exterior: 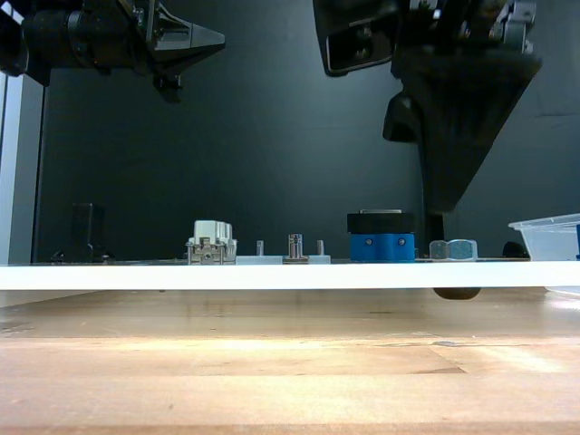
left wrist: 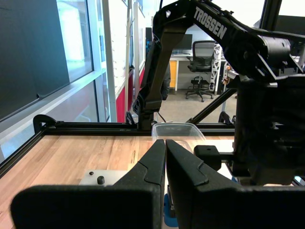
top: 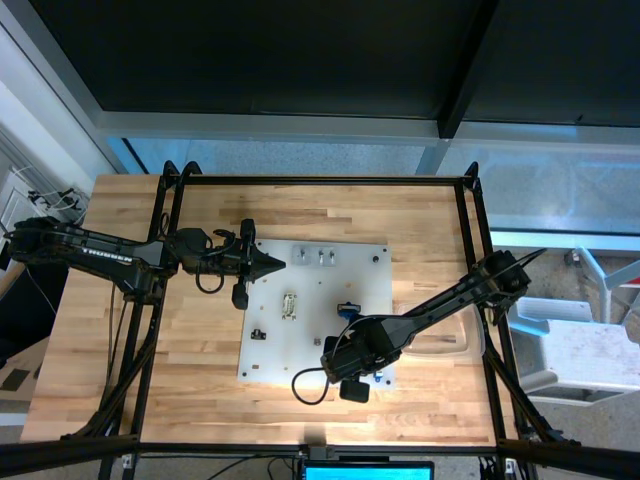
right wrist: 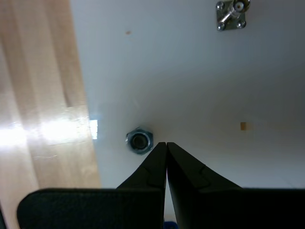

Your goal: Pick the M12 fastener and fasten on the M12 threads

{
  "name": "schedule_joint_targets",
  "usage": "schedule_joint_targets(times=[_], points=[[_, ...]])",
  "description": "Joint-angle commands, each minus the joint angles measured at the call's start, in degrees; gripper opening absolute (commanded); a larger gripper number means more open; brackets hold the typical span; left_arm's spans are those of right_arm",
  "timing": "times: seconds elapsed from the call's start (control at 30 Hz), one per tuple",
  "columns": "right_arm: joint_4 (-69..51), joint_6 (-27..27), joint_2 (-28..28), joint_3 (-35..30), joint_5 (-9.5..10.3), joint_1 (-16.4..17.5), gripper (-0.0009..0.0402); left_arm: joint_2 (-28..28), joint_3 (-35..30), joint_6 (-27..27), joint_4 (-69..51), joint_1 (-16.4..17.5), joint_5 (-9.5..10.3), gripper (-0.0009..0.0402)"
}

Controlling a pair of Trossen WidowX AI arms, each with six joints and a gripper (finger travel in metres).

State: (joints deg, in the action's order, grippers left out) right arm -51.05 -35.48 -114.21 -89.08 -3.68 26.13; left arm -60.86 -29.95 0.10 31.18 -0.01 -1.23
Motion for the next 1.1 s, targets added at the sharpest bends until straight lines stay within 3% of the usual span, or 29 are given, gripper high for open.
schedule_joint_targets(times=[0.03,0.33,0.43,0.5,0.63,0.7,0.8,0.97,1.1], points=[[0.2,0.3,-0.7,0.2,-0.94,0.0,0.0000,0.0,0.0,0.0,0.0,0.0,-0.02,0.0000],[1.0,0.3,-1.9,0.5,-1.11,0.0,0.0000,0.0,0.0,0.0,0.0,0.0,-0.02,0.0000],[1.0,0.3,-1.9,0.5,0.37,0.0,0.0000,0.0,0.0,0.0,0.0,0.0,-0.02,0.0000],[1.0,0.5,-1.6,0.4,4.74,0.0,0.0000,0.0,0.0,0.0,0.0,0.0,-0.02,0.0000],[0.6,2.6,-1.3,0.4,16.39,0.0,0.0000,0.0,0.0,0.0,0.0,0.0,-0.02,0.0000],[0.1,2.8,-1.2,0.4,18.84,0.0,0.0000,0.0,0.0,0.0,0.0,0.0,-0.02,0.0000],[-0.4,2.9,-1.0,0.4,17.73,0.1,0.0000,0.0,0.0,0.0,0.0,0.0,-0.02,0.0000],[-0.6,1.9,-0.9,0.4,12.76,0.1,0.0000,0.0,0.0,0.0,0.0,0.0,-0.02,0.0000],[-0.5,1.6,-0.6,0.4,12.28,0.1,0.0000,0.0,0.0,0.0,0.0,0.0,-0.02,0.0000]])
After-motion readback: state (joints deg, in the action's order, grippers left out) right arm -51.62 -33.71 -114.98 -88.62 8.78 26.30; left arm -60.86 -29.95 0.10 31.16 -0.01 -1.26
